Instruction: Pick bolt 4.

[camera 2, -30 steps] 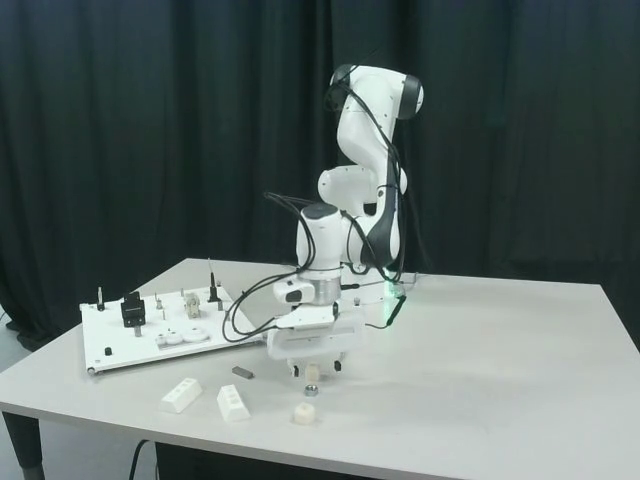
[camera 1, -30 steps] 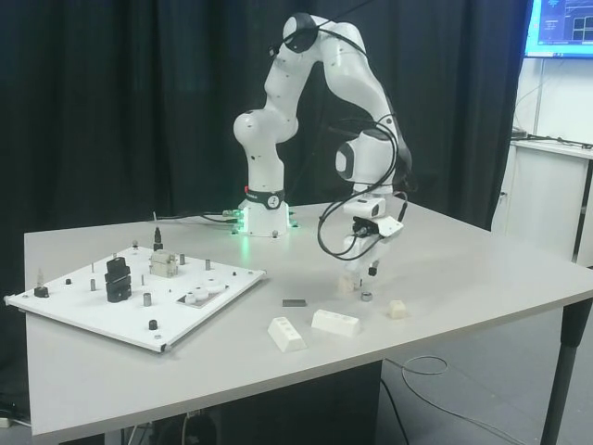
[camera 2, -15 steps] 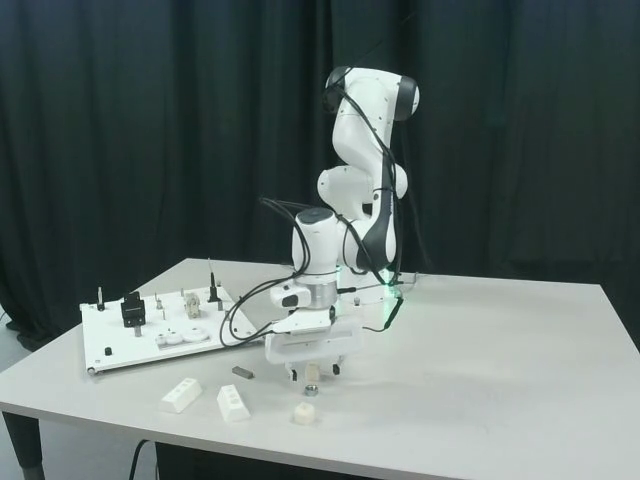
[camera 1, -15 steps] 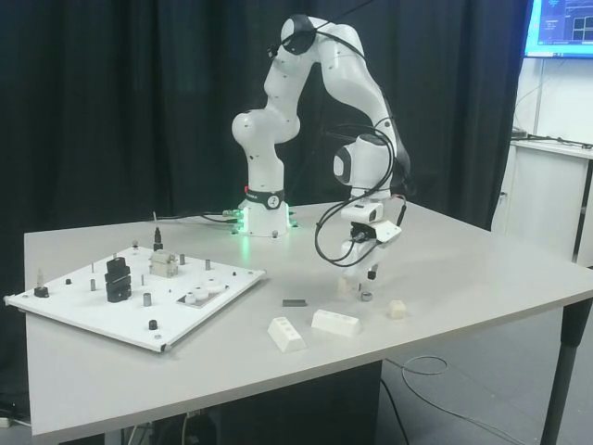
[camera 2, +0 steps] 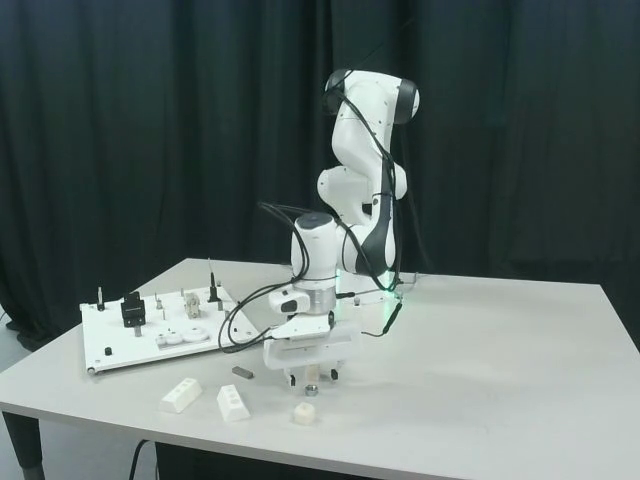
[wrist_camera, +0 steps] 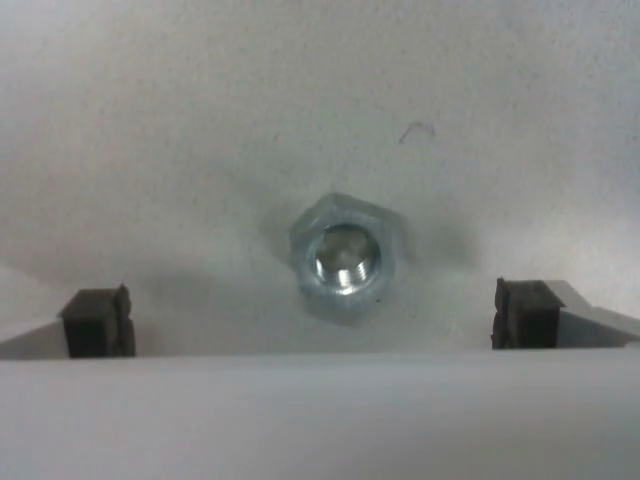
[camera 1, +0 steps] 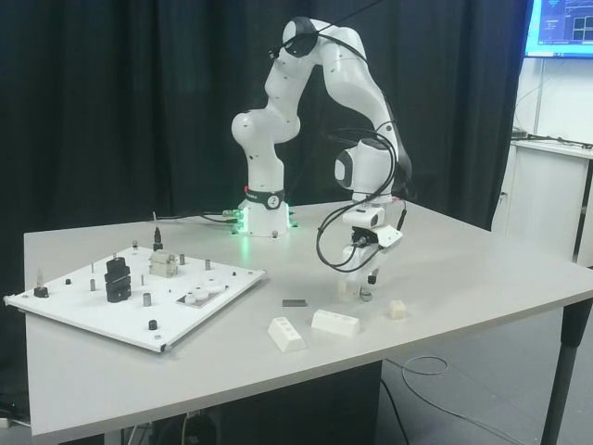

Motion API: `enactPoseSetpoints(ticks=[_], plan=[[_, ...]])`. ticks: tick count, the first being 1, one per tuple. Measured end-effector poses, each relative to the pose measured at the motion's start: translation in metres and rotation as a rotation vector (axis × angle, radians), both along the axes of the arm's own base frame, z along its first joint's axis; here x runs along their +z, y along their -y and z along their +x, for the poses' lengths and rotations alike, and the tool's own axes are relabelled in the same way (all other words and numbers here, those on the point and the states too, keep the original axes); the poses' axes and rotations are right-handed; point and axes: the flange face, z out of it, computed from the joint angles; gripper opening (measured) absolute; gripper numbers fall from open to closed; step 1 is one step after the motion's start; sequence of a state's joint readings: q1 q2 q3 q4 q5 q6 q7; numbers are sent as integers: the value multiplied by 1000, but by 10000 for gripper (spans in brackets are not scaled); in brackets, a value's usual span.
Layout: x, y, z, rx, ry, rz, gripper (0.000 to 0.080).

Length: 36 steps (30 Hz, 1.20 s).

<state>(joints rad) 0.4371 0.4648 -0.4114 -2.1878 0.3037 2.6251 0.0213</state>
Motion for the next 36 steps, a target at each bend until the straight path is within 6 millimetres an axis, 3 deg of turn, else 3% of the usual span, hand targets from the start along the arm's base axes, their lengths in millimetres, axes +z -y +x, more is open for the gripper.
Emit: enactPoseSetpoints(ticks=[32,33,34,35,36], plan=[[-18,3,11,-47,-10,26,800],[-18,3,12,-47,-10,26,706],[-18,2,12,-47,-10,26,706],[-18,2,12,-47,-9,26,542],[-18,2,12,-47,-9,27,542]])
